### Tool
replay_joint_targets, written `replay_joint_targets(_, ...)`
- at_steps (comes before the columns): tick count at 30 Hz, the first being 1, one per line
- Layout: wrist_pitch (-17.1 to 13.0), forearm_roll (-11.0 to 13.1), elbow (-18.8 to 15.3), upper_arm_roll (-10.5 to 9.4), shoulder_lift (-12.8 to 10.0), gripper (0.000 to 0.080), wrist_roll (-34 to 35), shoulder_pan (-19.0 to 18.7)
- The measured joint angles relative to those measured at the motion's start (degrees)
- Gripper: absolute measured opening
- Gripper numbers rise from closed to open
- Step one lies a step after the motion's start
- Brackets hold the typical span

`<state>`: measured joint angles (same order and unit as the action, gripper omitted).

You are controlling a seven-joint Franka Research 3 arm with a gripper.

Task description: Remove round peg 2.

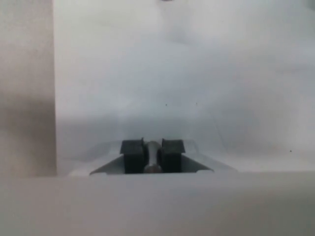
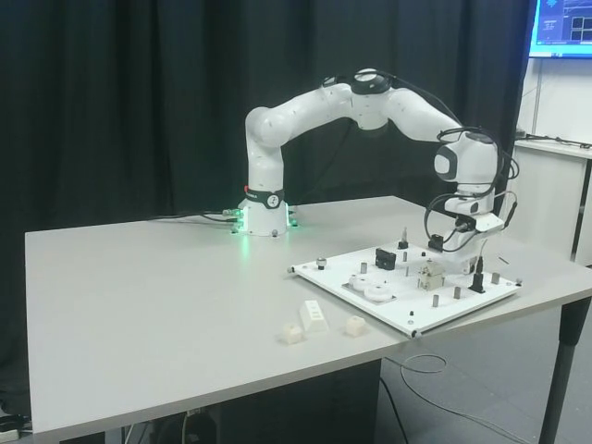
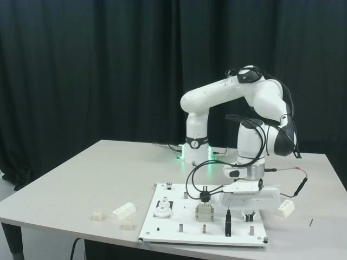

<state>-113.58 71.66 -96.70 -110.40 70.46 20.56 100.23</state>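
Note:
In the wrist view my gripper (image 1: 152, 156) is shut on a thin grey round peg (image 1: 152, 160) that stands upright between the two black fingers (image 1: 132, 155). Behind it the white board (image 1: 187, 73) fills the picture. From the room cameras the gripper (image 2: 477, 279) (image 3: 228, 221) points straight down over the white board (image 2: 324, 271) (image 3: 173, 232), close to its surface near the front edge. The fingers hide the peg in both room views. I cannot tell whether the peg's lower end is in its hole.
Other short grey pegs (image 2: 457, 292) (image 3: 204, 228) stand around the gripper. White gears (image 2: 375, 290) (image 3: 162, 209) and a small grey fixture (image 2: 429, 275) (image 3: 204, 212) sit on the board. White blocks (image 2: 314, 317) (image 3: 123, 210) lie on the grey table beside it. A cable (image 3: 297, 187) hangs from the wrist.

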Motion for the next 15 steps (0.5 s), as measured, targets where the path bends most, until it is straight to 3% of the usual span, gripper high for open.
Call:
replay_joint_targets(7, 2.06, -0.40, 0.04, 1.55, -0.48, 0.0074, 0.00, -0.34)
replay_joint_targets(15, 6.91, -1.85, 0.11, 5.18, -1.25, 0.0073, 0.00, -1.24)
